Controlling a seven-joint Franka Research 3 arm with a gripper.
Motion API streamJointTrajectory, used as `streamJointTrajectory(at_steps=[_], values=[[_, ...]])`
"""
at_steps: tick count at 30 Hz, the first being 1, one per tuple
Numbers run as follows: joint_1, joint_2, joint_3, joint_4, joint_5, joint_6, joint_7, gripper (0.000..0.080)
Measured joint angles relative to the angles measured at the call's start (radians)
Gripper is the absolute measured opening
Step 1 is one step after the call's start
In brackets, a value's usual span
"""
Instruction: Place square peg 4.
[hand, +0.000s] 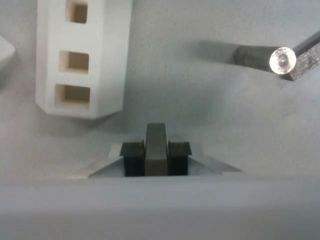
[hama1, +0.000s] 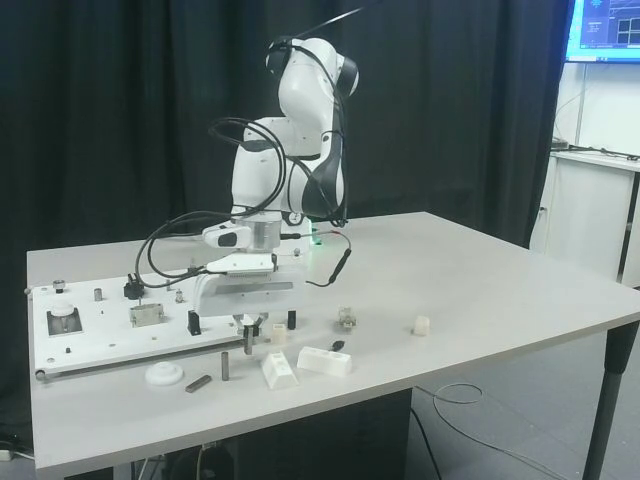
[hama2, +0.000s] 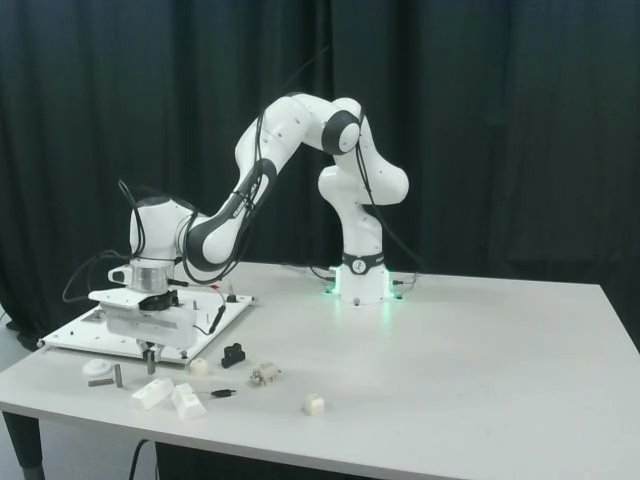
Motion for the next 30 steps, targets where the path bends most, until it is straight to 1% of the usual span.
streamJointTrajectory(at_steps=[15, 24, 25, 30], values=[[-0.001, 0.019, 0.003, 0.007, 0.004, 0.004, -0.007, 0.0096], [-0.002, 0.024, 0.003, 0.010, 0.010, 0.004, -0.011, 0.0096], [-0.002, 0.024, 0.003, 0.011, 0.010, 0.004, -0.011, 0.0249], [-0.004, 0.024, 0.003, 0.022, 0.010, 0.004, -0.011, 0.0249]])
